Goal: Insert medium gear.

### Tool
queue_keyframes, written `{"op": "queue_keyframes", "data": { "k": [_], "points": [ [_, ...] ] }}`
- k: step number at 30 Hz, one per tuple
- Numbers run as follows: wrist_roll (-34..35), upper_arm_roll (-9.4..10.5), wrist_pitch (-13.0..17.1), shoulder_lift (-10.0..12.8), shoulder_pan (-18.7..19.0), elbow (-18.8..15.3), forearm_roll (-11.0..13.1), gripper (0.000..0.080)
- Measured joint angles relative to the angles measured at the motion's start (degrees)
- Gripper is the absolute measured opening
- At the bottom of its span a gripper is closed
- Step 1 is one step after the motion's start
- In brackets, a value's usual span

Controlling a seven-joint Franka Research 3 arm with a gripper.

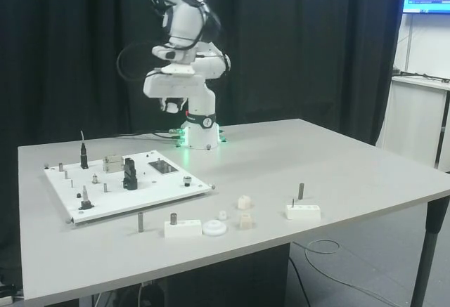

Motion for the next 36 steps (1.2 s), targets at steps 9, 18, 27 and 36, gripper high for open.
{"op": "queue_keyframes", "data": {
  "k": [9,18,27,36],
  "points": [
    [-8.9,-9.09,3.5,0.8,1.7,-0.2,2.1,0.0396],
    [-14.4,-18.99,7.3,1.3,6.3,-0.2,2.9,0.0396],
    [-15.6,-28.04,10.8,1.2,13.1,-0.2,2.6,0.0396],
    [-15.6,-33.53,13.0,1.2,19.0,0.0,0.5,0.0396]
  ]
}}
